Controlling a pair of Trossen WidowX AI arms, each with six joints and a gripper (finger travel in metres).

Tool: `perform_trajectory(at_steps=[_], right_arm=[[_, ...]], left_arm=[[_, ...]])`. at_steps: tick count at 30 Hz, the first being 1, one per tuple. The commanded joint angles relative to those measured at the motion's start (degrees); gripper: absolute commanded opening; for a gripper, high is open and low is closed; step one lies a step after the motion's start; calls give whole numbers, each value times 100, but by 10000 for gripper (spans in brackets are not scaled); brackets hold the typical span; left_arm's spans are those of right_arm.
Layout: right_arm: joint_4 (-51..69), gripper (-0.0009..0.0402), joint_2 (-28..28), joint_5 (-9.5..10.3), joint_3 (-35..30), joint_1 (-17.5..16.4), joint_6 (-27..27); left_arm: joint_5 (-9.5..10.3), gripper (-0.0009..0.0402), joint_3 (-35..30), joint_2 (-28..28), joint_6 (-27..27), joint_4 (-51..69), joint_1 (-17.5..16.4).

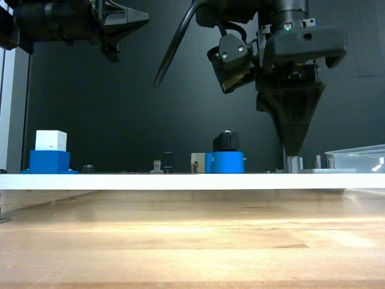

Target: Pick the 16mm cylinder and place it in the taskboard

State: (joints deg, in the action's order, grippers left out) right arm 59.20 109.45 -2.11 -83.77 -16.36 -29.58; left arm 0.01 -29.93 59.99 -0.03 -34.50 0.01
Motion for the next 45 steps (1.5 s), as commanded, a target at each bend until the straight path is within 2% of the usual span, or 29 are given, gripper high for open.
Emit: perform_trajectory(at_steps=[1, 25, 38, 45], right_arm=[[-98, 23, -4, 17, 59, -2, 0], [-297, 30, -4, 17, 203, -2, 20], [-282, 159, -17, 15, 201, -2, 35], [-81, 202, -133, 15, 181, -2, 20]], left_arm=[[0, 0, -2, 2, 0, -2, -2], [0, 0, -2, 2, 0, -2, 0], [0, 0, -2, 2, 0, -2, 0], [0, 0, -2, 2, -2, -2, 0]])
